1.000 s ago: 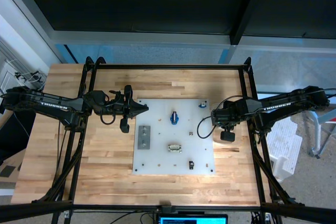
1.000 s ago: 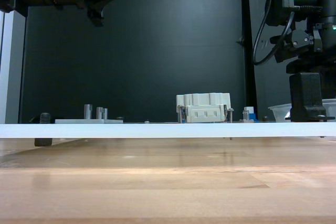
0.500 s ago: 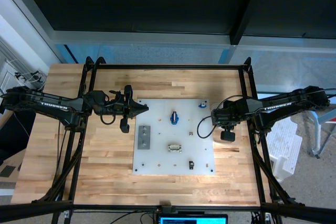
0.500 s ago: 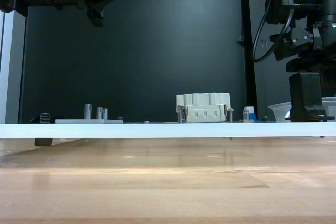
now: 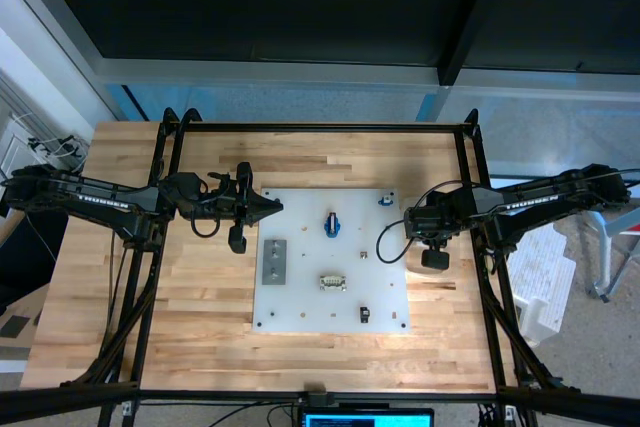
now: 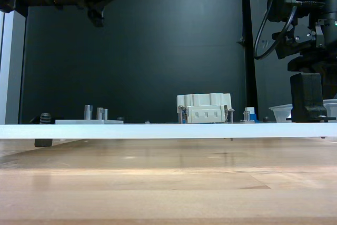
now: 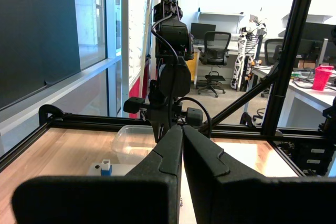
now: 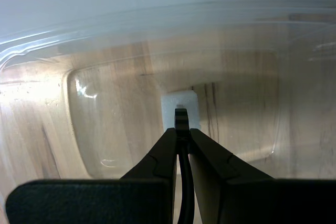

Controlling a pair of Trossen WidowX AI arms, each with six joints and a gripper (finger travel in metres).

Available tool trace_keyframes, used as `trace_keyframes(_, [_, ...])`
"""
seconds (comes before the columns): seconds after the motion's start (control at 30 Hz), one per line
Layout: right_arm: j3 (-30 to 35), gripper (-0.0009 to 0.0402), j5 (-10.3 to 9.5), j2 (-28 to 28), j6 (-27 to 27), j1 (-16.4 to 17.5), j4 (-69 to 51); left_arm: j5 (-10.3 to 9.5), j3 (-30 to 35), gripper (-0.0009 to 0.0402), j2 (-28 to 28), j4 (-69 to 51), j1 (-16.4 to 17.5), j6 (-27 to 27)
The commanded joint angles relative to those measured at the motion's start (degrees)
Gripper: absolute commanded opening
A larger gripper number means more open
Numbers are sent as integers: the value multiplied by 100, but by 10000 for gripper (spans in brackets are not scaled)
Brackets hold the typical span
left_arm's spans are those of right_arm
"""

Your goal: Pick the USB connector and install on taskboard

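At the near side of the wooden counter (image 5: 150,327) lay the large flat white square taskboard (image 5: 300,312). It carried a small black fitting (image 5: 365,314) close to its front edge, then a cream multi-pin connector (image 5: 333,283) and a grey rectangular block (image 5: 273,262), with a blue knob (image 5: 332,224) farther back.

Just off the board's right edge, the right hand (image 8: 180,132) pointed down into a small clear plastic tray (image 8: 115,129). It was clenched on a tiny dark piece at its fingertips, judged to be the USB connector (image 8: 180,116), directly above a small white cube (image 8: 178,102). Whether plug and cube touched could not be told.

The left hand (image 7: 182,129) hung high over the board's far left corner, pressed closed on nothing.

The step in hand looked like lifting the plug out and carrying it across. Doing it well called for a straight rise until the plug cleared the tray wall, and only then a sideways move. The grip needed to be firm, since so slight a hold might let the plug pivot. The black fitting was probably the socket, so the plug needed squaring over it before a gentle press.
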Motion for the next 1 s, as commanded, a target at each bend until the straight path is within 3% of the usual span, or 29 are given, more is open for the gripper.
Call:
trace_keyframes(0.03, [197,0,-22,-4,-4,2,-166,0,0,0,0,2,0,2])
trace_keyframes(0.47, [1102,0,-33,-9,-22,168,-1134,0,0,0,0,2,0,2])
trace_keyframes(0.77, [1952,0,-33,549,455,992,-1558,0,2,0,0,2,0,2])
trace_keyframes(1.0, [2750,0,-35,1357,940,1615,-1574,0,0,0,0,2,0,2])
